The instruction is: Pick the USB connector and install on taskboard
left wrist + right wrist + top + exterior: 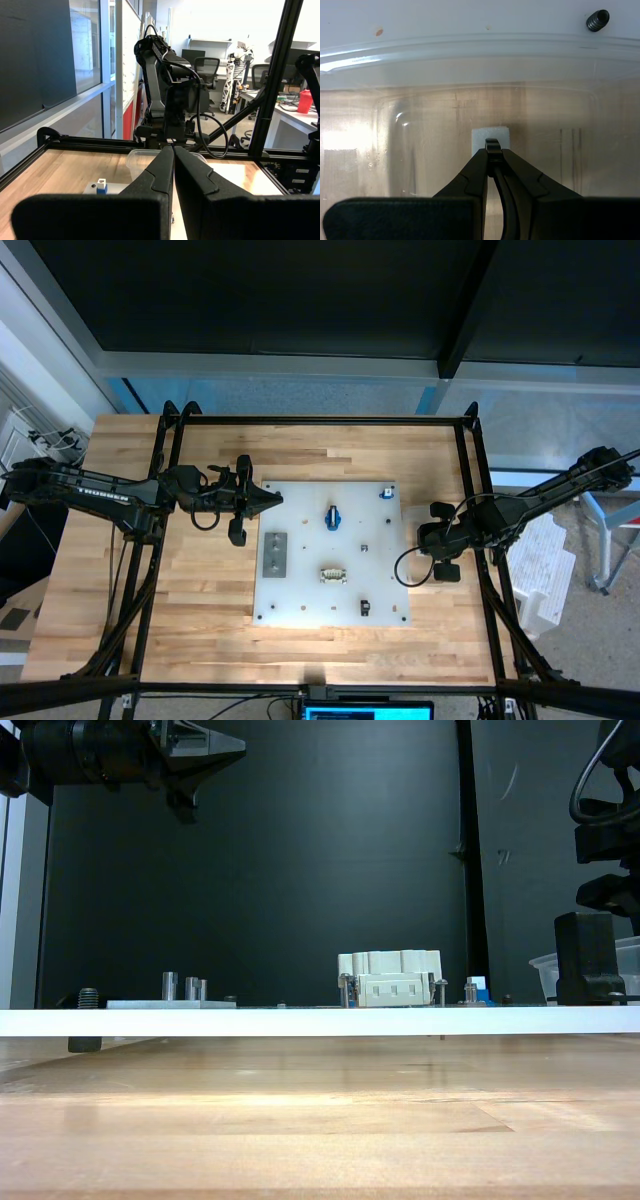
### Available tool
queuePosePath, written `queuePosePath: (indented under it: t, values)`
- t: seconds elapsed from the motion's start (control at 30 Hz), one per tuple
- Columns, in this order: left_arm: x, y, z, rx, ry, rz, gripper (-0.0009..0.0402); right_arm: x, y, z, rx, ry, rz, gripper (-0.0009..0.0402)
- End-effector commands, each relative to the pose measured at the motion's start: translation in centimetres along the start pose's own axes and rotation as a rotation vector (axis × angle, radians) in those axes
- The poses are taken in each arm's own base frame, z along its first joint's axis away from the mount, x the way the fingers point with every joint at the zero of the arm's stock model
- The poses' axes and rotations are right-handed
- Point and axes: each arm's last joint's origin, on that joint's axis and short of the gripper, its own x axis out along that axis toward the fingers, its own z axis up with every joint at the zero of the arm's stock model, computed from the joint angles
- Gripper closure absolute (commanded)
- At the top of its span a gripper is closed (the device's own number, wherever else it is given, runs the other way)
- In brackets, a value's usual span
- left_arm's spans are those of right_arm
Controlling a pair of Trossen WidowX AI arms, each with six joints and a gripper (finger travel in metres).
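Right gripper (492, 154) pinches USB connector (492, 144), low over clear tray (470, 42) beside taskboard (300, 590). Left gripper (270, 498) closed, empty, hovering at board's left edge. Pick step, likely; next: lift clear, carry to board.

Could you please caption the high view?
Left gripper hovers at taskboard's left edge; right gripper holds USB connector off its right edge.

Black USB connector (491, 144) pinched in right claw (492, 152), white taskboard (300, 530) flat

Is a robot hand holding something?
Right gripper, over the clear tray, pinches the USB connector; only its end pokes out. Left gripper, above the taskboard's left edge, is shut, empty.
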Motion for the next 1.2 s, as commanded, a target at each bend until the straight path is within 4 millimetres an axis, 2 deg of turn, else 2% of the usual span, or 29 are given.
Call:
queuePosePath:
  t: [0.03, 0.9, 1.2]
  values:
    - [0.0, 0.0, 0.0, 0.0, 0.0, 0.0, 0.0393, -0.2, 0.0, -0.1, -0.001, -0.01, 0.006, 0.0393]
    - [0.0, 0.0, 0.0, 0.0, 0.0, 0.0, 0.0393, -1.2, 0.2, 0.1, -0.03, 0.003, 0.009, 0.0393]
    - [0.0, 0.0, 0.0, 0.0, 0.0, 0.0, 0.0393, -3.0, 0.4, 1.2, -0.045, 0.018, 0.004, 0.0393]
